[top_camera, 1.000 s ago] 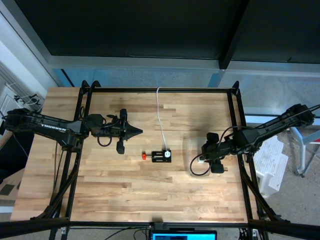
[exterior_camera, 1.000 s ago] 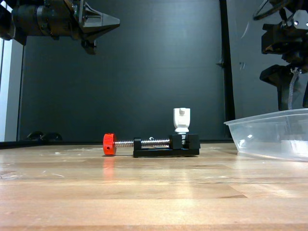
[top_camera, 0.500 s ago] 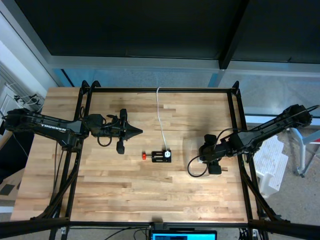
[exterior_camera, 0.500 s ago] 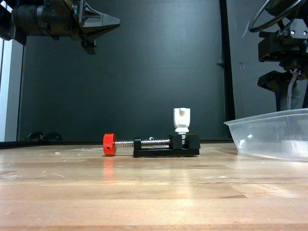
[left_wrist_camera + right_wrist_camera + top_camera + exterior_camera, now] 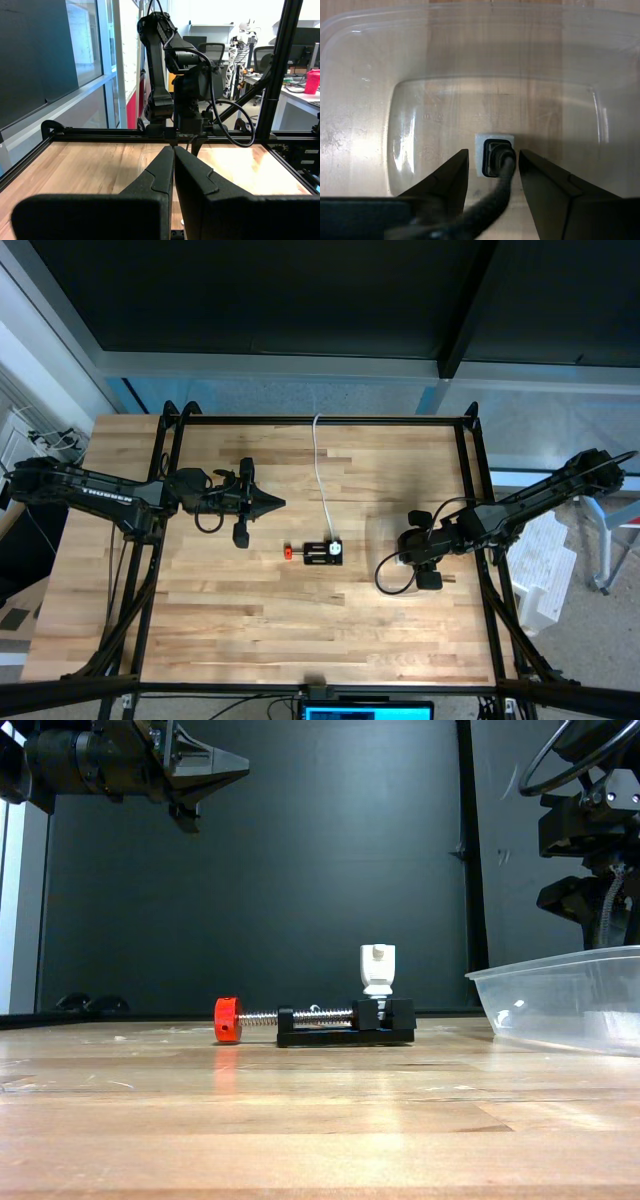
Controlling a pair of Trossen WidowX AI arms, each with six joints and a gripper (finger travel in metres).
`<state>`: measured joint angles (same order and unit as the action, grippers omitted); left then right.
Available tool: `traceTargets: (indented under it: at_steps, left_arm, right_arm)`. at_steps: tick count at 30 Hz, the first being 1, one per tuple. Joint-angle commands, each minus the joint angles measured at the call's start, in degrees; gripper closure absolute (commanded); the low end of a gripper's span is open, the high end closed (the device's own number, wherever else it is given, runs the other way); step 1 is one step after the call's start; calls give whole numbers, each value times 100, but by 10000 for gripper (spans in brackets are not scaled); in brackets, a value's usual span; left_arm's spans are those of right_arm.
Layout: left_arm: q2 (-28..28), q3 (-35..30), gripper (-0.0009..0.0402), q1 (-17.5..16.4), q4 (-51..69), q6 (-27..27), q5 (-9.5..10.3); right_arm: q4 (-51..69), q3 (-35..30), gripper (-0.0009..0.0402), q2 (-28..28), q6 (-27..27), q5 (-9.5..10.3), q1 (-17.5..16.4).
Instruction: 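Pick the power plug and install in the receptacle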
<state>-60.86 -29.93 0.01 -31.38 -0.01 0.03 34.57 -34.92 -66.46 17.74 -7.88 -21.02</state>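
Tabletop (image 5: 230, 620) of pale wood planks lies inside a black frame (image 5: 320, 420). Toward its 9 o'clock side the left end effector (image 5: 275, 503) hangs high above the wood and points toward 3 o'clock. Its two fingers are pressed flat together and hold nothing. It sits at about 10 o'clock from the vise (image 5: 320, 553), well apart from it.

Near the middle of the tabletop the small black vise lies flat, with its orange-red knob (image 5: 287, 552) at the 9 o'clock end. The receptacle (image 5: 377, 965) stands upright in the vise's 3 o'clock end, a white block rising above the black clamp. Its white cable (image 5: 321, 470) runs toward 12 o'clock, up to the far frame rail.

At 3 o'clock from the vise, near it but apart, stands a clear plastic tray (image 5: 540, 990). The tray wall facing the vise rises between the receptacle and what lies inside. The power plug (image 5: 495, 156) rests on the tray floor, a black body seated in a small white cube (image 5: 495, 137), with a black cord (image 5: 485, 205) leading off it. The right end effector (image 5: 493, 151) reaches down into the tray, partly open, with one finger on each side of the plug. A slim gap shows on either side, so it grips nothing.
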Motion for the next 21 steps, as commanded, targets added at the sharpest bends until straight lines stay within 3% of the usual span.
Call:
traceTargets:
  at_steps: [1,12,21]
  left_arm:
    - [0,-2,393,0,0,2,0]
    - [0,-2,393,0,0,0,0]
    - [0,-2,393,0,0,2,0]
  right_arm:
    - [-7,-2,285,7,-9,-4,-2]
    - [2,-2,396,24,-7,-7,-2]
    - [42,-2,392,87,-9,-7,-2]
